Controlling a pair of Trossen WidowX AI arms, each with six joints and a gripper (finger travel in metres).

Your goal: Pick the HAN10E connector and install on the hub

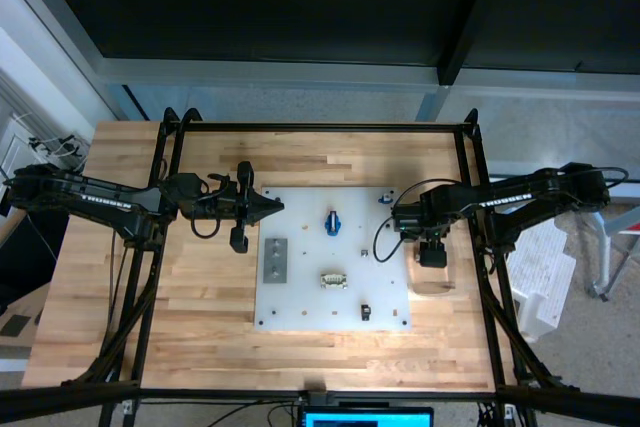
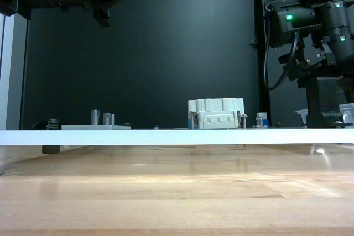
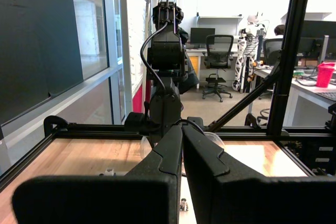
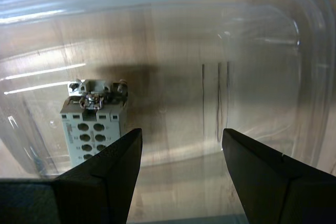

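From above, the right gripper (image 1: 432, 259) hangs over the clear tray (image 1: 432, 288); the left gripper (image 1: 276, 205) is parked at the board's (image 1: 300, 317) left edge. Low down, the hub (image 2: 217, 116) sits on it. The left fingers (image 3: 168, 156) are pressed together. The right fingers (image 4: 110, 162) are spread; the connector (image 4: 92, 125) lies in the tray outside their gap, holes upward, long axis across their closing line, so a sideways shift seems needed.

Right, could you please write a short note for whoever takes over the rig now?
Left pincer: shut, parked high over the white board's left edge.
Right pincer: open, empty, above the clear tray off the board's right edge.
HAN10E connector: lying in that tray, ungripped.
Hub: on the board, near its front middle.
Done: nothing yet. Left: grasp connector, seat it on hub.
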